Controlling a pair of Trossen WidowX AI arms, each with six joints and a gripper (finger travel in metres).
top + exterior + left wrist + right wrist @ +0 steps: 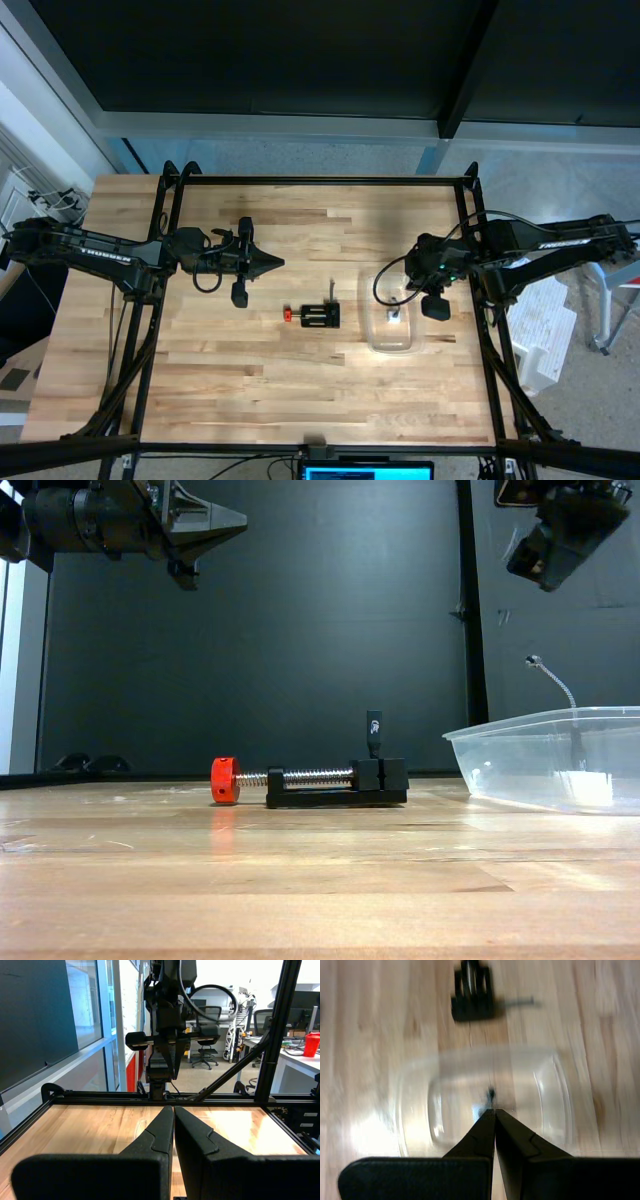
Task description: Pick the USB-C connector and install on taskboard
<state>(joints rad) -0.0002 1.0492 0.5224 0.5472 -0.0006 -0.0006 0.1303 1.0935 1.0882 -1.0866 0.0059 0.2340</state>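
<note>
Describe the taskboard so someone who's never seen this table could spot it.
On the wooden table, look near the middle, between the shut left gripper hovering at its left and the shut right gripper above the clear tray. The taskboard is the small black block there, alone in having a red-orange knob and a dark upright post.

high, low, perhaps right wrist share taskboard (312, 316)

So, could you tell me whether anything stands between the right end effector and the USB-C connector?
Nothing visible does: the right end effector, shut, hangs over the open clear tray holding the USB-C connector. The left end effector, shut, hovers apart, on the knob side of the taskboard.
</note>
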